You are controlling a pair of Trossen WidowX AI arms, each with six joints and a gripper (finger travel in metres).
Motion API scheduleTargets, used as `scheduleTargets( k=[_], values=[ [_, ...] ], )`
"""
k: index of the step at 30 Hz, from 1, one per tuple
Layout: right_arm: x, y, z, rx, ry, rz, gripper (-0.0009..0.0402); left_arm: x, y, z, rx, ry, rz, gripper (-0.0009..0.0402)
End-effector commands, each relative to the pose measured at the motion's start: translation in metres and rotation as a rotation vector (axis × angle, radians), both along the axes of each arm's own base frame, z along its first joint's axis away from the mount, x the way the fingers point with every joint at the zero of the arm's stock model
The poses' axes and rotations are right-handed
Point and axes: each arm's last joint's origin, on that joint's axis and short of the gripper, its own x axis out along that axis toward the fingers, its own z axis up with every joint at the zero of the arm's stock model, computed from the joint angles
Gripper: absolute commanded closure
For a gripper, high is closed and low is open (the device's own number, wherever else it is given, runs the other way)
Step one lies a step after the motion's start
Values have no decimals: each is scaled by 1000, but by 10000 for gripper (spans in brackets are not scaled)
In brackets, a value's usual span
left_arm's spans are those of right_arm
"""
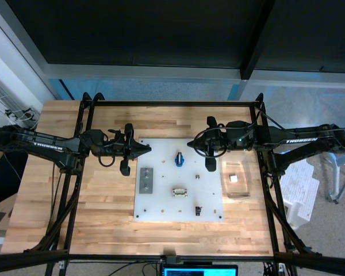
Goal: Pick the USB connector and install on taskboard
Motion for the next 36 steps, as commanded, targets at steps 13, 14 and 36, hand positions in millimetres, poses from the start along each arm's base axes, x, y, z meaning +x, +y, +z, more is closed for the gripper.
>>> scheduleTargets(
  k=[13,14,36],
  values=[
    [-10,-2,-29,17,-236,39,393,0,0,0,0,0,0,393],
    [-10,-3,-31,19,-244,37,393,0,0,0,0,0,0,393],
    [-13,-11,-46,54,-316,84,393,0,0,0,0,0,0,393]
  ],
)
